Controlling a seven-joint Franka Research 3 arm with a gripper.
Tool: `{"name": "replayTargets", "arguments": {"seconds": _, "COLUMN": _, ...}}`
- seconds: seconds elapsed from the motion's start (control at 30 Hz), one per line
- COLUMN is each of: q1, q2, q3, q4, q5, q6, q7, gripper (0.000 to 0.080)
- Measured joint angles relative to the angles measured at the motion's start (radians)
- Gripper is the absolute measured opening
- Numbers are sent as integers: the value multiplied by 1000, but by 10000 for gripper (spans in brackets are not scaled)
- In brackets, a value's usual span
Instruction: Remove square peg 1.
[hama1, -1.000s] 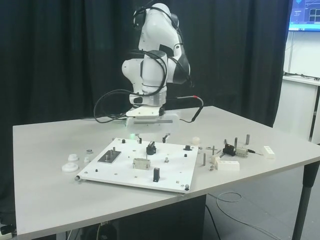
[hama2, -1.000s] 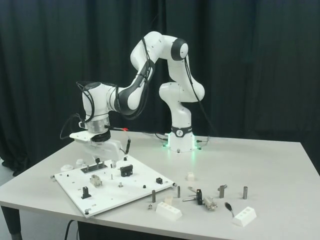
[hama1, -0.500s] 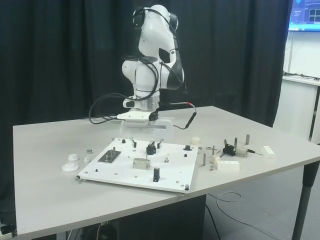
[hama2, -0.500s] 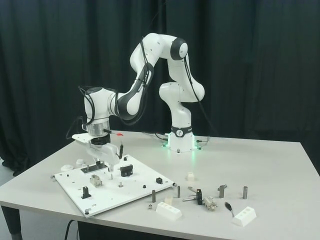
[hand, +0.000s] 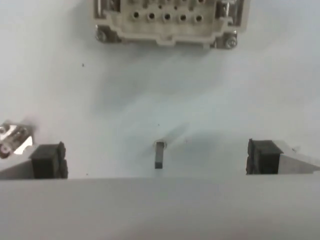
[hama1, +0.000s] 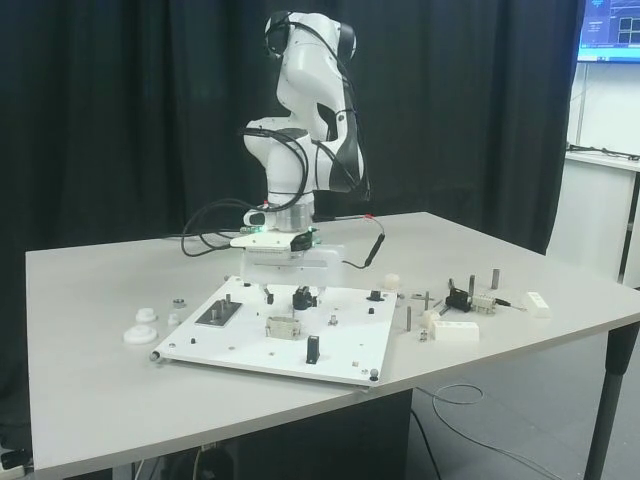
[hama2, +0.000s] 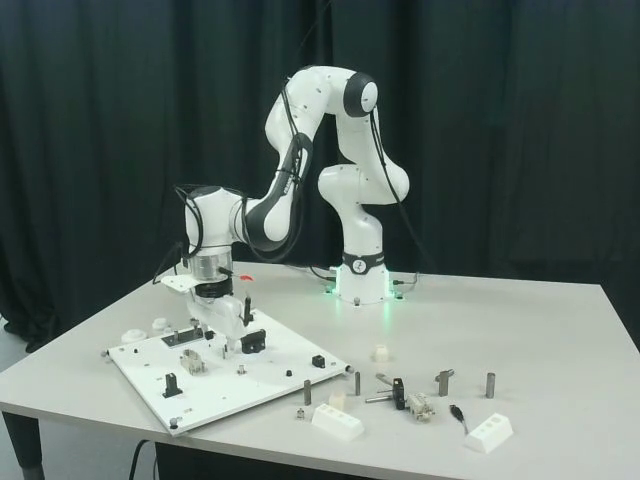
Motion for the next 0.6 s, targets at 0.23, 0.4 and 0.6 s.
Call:
{"name": "replayTargets", "arguments": {"seconds": 0.23, "q1": 15, "q2": -20, "q3": 0, "q4": -60, "q5": 0, "q6": 82, "q7": 25, "gripper": 800}}
{"name": "replayTargets", "arguments": {"seconds": 0.4, "q1": 22, "q2": -26, "q3": 0, "q4": -86, "q5": 0, "q6": 118, "q7": 37, "gripper": 800}}
{"name": "replayTargets", "arguments": {"seconds": 0.6, "q1": 23, "q2": -27, "q3": -3, "q4": -96, "q5": 0, "q6": 133, "q7": 41, "gripper": 800}}
